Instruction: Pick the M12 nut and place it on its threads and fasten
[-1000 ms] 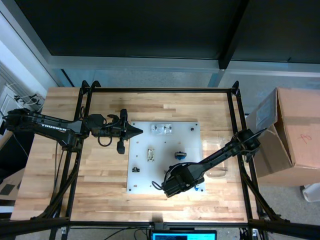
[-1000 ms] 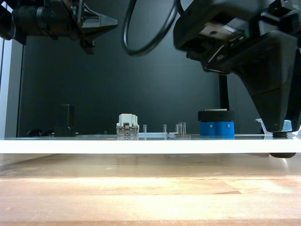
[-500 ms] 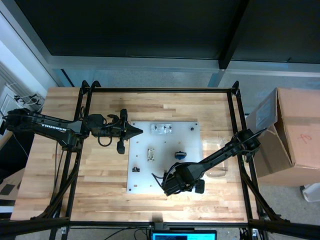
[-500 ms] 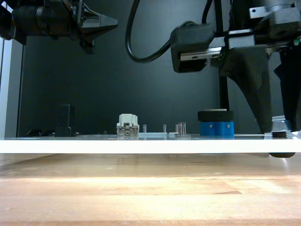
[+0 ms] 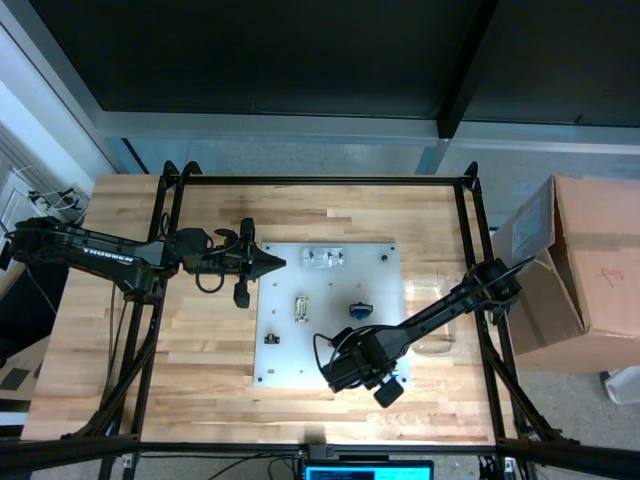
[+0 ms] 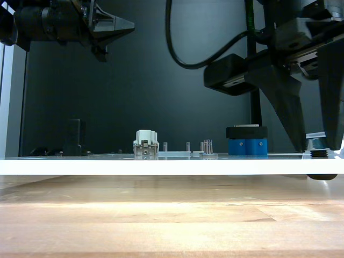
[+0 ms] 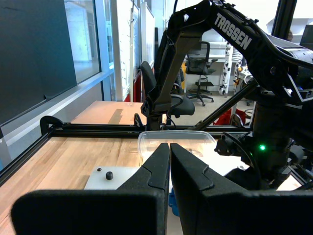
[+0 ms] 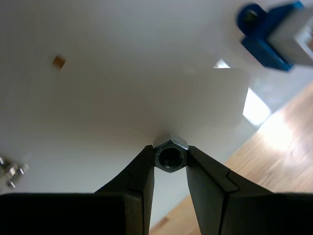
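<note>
Nearest, at the near right edge of the white board, find the right gripper pointing down and pinching the M12 nut flat-to-flat between its fingers. Judging from the low view, nut perched at the top of the black stud, ribs showing bare just beneath. Hold it level there, press down only lightly, and turn about the stud's own axis to avoid crossing the threads on a tilted start. Regrip for the next turn only after feeling it run freely; loosen the squeeze gently to avoid knocking it off. Cannot tell thread engagement from mere resting on top: stud masked by the nut itself from the right wrist, and covered by the arm from above. Beyond, mid-board, note the blue part, and off the board's right edge the clear tray, crossed by the arm, contents hard to make out. Farthest and to the left, see the left gripper raised well above the board's far left edge, fingers pressed together on nothing.
</note>
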Available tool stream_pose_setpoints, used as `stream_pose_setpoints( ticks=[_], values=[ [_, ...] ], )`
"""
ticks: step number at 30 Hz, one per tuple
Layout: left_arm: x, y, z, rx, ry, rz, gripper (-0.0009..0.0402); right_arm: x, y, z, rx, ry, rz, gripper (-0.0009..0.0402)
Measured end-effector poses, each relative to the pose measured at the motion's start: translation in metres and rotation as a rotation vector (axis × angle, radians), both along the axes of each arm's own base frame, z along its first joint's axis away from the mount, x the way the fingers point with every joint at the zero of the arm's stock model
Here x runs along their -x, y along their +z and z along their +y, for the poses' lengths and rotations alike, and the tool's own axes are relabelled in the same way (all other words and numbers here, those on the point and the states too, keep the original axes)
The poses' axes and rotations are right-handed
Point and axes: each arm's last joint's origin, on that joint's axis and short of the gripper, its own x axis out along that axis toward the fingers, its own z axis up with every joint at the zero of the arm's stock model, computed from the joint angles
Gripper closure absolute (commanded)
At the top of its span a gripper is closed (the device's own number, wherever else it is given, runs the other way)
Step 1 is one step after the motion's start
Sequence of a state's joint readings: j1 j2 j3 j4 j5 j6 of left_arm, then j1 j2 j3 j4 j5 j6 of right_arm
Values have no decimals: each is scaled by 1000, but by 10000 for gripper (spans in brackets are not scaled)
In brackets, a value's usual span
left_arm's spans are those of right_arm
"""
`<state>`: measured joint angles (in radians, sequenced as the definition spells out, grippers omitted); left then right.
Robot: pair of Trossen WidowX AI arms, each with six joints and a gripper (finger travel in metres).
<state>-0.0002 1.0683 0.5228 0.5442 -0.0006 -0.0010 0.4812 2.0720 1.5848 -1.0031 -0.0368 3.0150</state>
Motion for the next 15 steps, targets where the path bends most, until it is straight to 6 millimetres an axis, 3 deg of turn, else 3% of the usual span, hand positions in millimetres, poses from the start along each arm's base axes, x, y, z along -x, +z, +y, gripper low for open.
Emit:
stream_pose_setpoints(
  ticks=[4,15],
  values=[
    [0,0,0,0,0,0,393,0,0,1,-5,-126,7,393],
    [0,0,0,0,0,0,393,1,0,2,-12,-122,6,393]
  ],
)
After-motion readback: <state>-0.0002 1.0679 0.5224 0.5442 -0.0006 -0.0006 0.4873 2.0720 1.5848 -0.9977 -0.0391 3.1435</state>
